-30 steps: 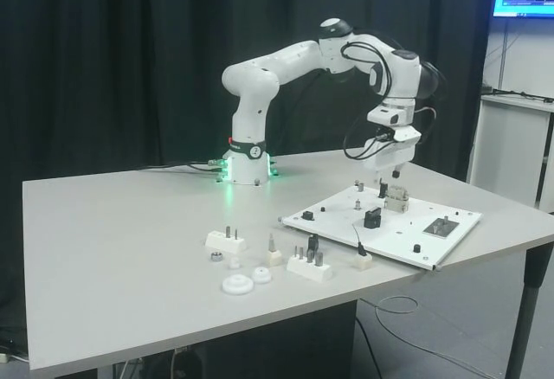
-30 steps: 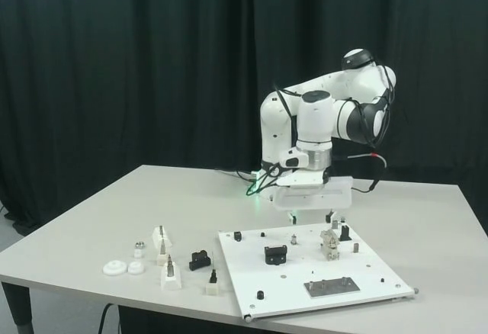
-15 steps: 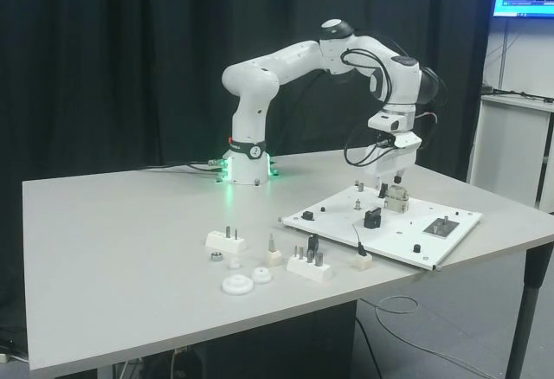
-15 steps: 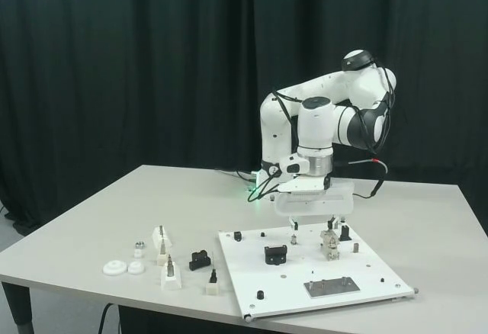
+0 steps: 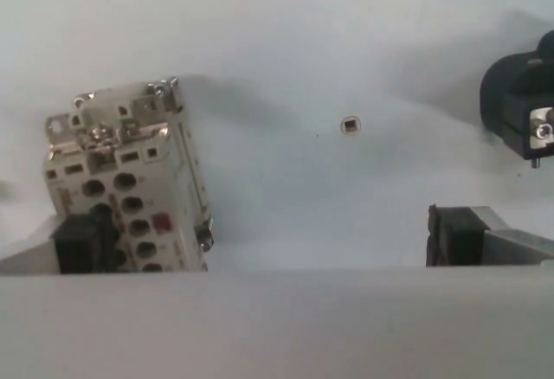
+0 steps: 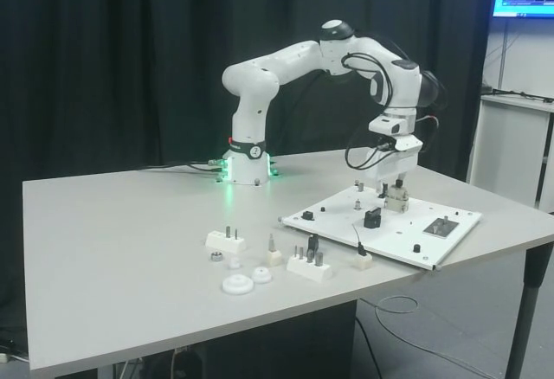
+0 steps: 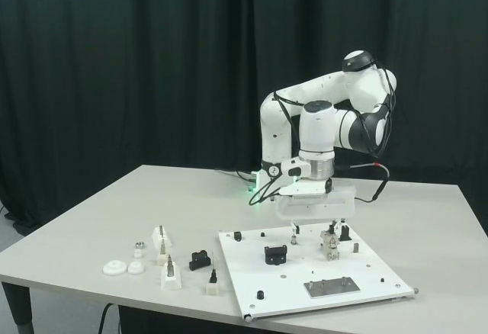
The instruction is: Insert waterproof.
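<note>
A white-grey connector block (image 5: 121, 180) with rows of round holes stands on the white board (image 5: 286, 41). The room views show the same block (image 6: 397, 199) (image 7: 329, 247) at the far side of the board (image 6: 381, 228). My gripper (image 5: 268, 240) (image 6: 391, 180) (image 7: 329, 226) hangs low just above it and is open. One black fingertip (image 5: 82, 240) sits against the block's lower corner. The other fingertip (image 5: 459, 236) is far across, over bare board, and nothing is held between them. A black round part (image 5: 519, 115) lies beside that far fingertip.
The board also carries a black clamp (image 6: 372, 218) (image 7: 275, 254), a grey metal plate (image 6: 442, 227) (image 7: 332, 286) and small pegs. White holders with pins (image 6: 226, 240) (image 6: 310, 266) and white gears (image 6: 245, 282) lie on the grey table beside the board. Green lights glow at the arm's base (image 6: 227, 171).
The wrist has come down towards the board and shifted over the connector block. The gripper now sits lower and closer to the block than one second ago.
</note>
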